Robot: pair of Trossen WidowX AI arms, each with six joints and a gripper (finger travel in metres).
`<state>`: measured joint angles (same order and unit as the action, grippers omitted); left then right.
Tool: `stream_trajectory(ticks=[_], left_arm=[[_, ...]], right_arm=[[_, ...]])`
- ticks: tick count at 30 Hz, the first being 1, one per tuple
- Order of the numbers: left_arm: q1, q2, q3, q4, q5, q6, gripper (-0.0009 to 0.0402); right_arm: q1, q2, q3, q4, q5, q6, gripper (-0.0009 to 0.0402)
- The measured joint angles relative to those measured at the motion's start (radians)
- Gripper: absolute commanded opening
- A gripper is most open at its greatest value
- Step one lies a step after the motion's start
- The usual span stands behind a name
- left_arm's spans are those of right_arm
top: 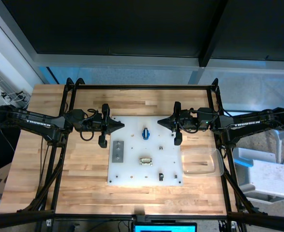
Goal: Pick the 16mm bar from the taskboard and place it in the container
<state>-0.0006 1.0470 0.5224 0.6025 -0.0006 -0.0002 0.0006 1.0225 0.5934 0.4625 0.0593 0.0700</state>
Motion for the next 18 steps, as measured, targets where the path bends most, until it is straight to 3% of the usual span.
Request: stream_trajectory(ticks=[14,18], left_arm=[[0.0,0.0,0.0,0.0,0.0,0.0,0.0],[0.0,0.0,0.0,0.0,0.0,0.0,0.0]], right_arm=[[0.0,0.0,0.0,-0.006,0.0,0.018,0.0],[0.0,0.0,0.018,-0.096,-0.003,0.025,0.0]])
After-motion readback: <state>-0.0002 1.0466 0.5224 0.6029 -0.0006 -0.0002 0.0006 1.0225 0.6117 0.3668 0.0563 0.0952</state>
